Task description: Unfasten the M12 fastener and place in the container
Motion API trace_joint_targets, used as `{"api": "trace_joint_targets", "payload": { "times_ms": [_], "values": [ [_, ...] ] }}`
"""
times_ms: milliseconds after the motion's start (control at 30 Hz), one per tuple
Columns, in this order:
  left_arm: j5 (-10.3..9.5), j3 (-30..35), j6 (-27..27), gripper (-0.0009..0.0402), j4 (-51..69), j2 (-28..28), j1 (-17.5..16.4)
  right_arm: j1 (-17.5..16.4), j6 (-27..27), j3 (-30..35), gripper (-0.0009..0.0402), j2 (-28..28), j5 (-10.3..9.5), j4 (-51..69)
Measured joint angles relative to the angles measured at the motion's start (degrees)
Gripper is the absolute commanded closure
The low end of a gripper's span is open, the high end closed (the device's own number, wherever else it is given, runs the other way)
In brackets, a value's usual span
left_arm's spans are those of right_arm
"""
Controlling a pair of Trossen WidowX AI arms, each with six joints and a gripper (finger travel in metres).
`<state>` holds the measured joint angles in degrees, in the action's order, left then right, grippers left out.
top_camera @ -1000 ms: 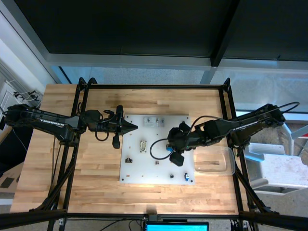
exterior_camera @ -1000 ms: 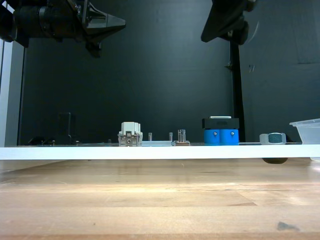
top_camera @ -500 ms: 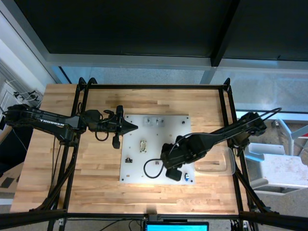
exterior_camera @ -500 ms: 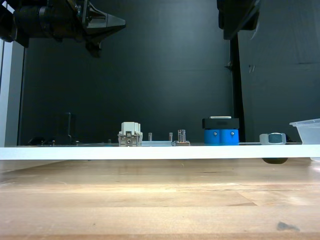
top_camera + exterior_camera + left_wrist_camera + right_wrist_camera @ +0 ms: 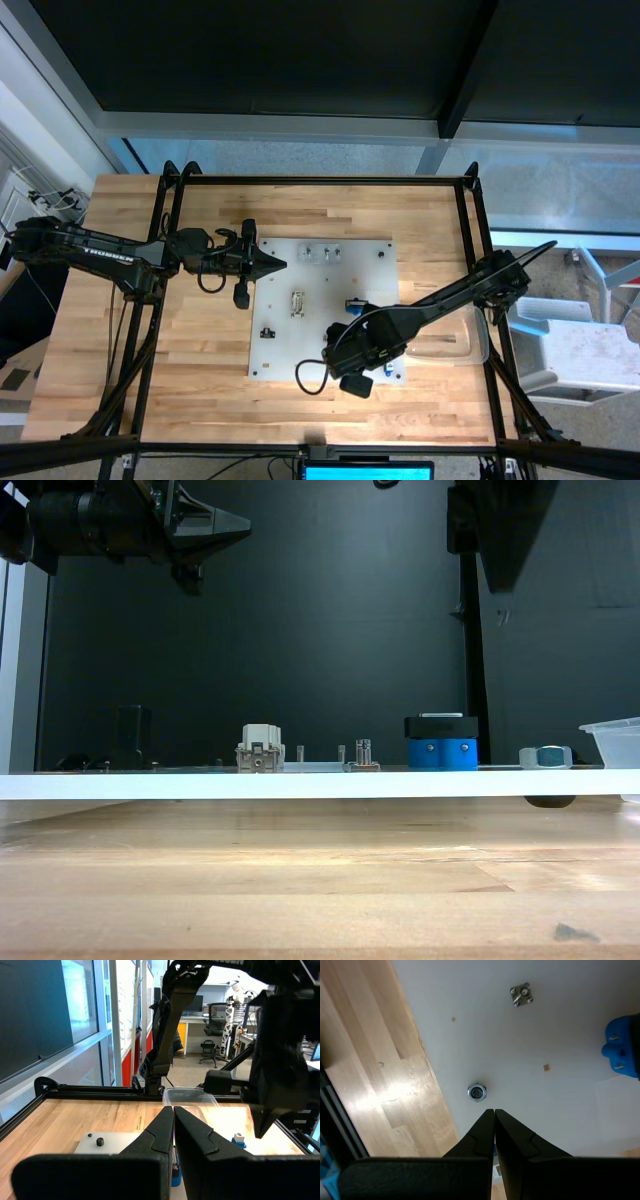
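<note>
The M12 fastener (image 5: 477, 1092) is a small silver hex nut with a dark core, sitting on its stud on the white board (image 5: 540, 1020) close to the board's near edge. In the low view the nut (image 5: 545, 756) stands just left of the clear container (image 5: 615, 740). In the high view the right arm hides it. The container (image 5: 450, 342) lies off the board's right edge with nothing in it. My right gripper (image 5: 494, 1110) is shut, hanging above the board with its tips a little short of the nut. My left gripper (image 5: 272, 264) is shut and parked high over the board's far left edge.
On the board (image 5: 290, 345) stand a blue connector (image 5: 441, 742), a grey-white connector (image 5: 260, 750) and a silver post (image 5: 363, 753). A black post (image 5: 381, 253) sits at the far right corner. The right arm's cable (image 5: 308, 376) loops over the near board edge.
The right arm has swung from mid-board toward the near right part of the board, now over the nut. The left arm has not moved.
</note>
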<state>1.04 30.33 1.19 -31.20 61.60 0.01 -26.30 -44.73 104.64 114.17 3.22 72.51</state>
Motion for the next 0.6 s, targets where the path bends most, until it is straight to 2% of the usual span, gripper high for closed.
{"api": "trace_joint_targets", "payload": {
  "times_ms": [133, 200, 433, 600],
  "values": [
    [0.02, 0.0, -0.02, 0.0393, 0.02, 0.0, 0.0, -0.66, 1.09, -0.02, 0.0355, 2.16, -0.07, -0.04],
    [0.02, 0.0, -0.02, 0.0393, 0.02, 0.0, 0.0, -0.74, 1.4, -0.04, 0.0326, 3.02, -0.81, -0.11],
    [0.02, 0.0, -0.02, 0.0393, 0.02, 0.0, 0.0, -0.79, 0.85, -0.9, 0.022, 4.85, -1.31, -2.8],
    [0.0, 0.0, -0.02, 0.0393, 0.0, 0.0, 0.0, -0.79, -0.46, -1.49, 0.0182, 5.66, -1.36, -3.1]
  ]
}}
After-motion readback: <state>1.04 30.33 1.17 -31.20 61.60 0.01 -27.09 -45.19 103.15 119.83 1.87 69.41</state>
